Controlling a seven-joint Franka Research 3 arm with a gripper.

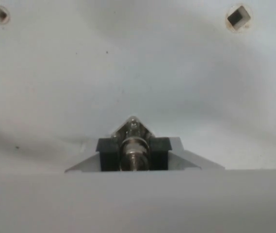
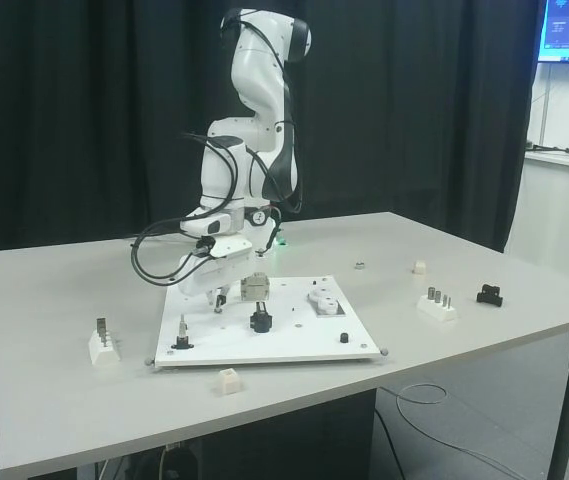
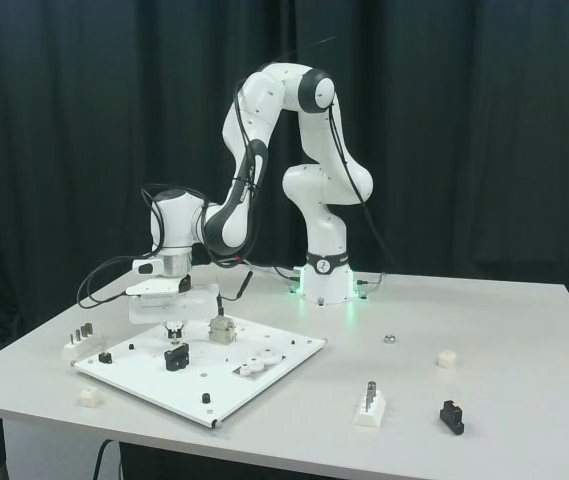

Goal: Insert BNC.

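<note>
One BNC connector point(image 1: 135, 145), two holes point(image 1: 237, 17).

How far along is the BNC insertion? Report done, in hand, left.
Done: the gripper is shut on the BNC plug. In hand: it hangs low over the white board, the plug's tip at a metal fitting there. Left: seating the plug, if not yet seated, which I cannot tell, then letting go.

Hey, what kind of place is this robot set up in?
Probably a robotics lab or test cell: a white arm bolted to a grey table, black curtains behind, and a white assembly board carrying small fixtures.
</note>
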